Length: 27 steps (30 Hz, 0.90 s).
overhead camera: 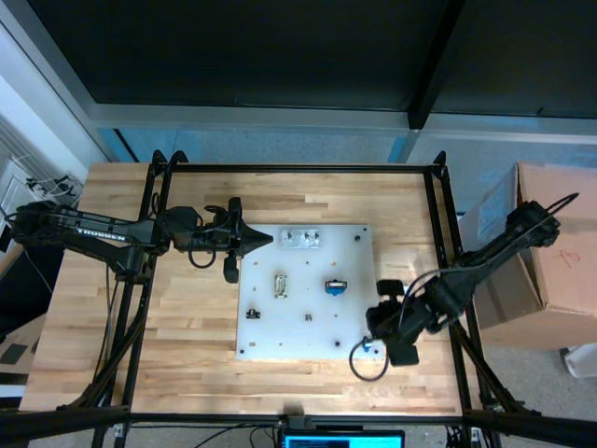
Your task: Pick the RJ45 connector and install on the taskboard
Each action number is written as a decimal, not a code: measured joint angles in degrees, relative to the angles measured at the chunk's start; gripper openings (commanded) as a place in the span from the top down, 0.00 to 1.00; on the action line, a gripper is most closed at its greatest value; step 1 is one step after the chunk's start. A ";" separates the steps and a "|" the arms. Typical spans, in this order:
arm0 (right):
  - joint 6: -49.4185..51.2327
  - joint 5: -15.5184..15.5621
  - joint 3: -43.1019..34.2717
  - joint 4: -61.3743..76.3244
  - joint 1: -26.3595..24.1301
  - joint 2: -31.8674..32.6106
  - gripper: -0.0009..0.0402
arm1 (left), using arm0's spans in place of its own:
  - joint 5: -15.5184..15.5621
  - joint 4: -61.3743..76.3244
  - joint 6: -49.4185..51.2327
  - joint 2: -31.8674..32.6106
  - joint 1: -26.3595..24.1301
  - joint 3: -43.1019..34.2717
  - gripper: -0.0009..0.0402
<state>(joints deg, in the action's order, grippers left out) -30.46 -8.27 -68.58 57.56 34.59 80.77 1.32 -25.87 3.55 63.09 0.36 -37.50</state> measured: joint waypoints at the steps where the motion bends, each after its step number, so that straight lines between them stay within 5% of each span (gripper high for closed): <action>1: 0.72 -0.28 0.20 -0.04 -1.14 -1.09 0.86 | 0.00 0.02 0.00 -0.02 0.00 0.00 0.98; 5: 5.05 -3.08 1.03 -0.83 -5.75 -5.51 0.99 | 0.00 0.02 0.00 0.00 0.00 0.02 0.98; 14: 17.33 -5.66 8.17 -17.59 -19.58 -16.85 0.98 | 0.00 0.04 0.00 0.00 0.00 0.00 0.98; 27: 25.53 -0.50 24.06 -54.36 -30.21 -28.96 0.98 | 0.00 0.02 0.00 0.00 0.00 0.02 0.98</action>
<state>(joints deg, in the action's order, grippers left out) -4.93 -8.78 -44.51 3.20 4.38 51.81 1.32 -25.85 3.55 63.09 0.36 -37.47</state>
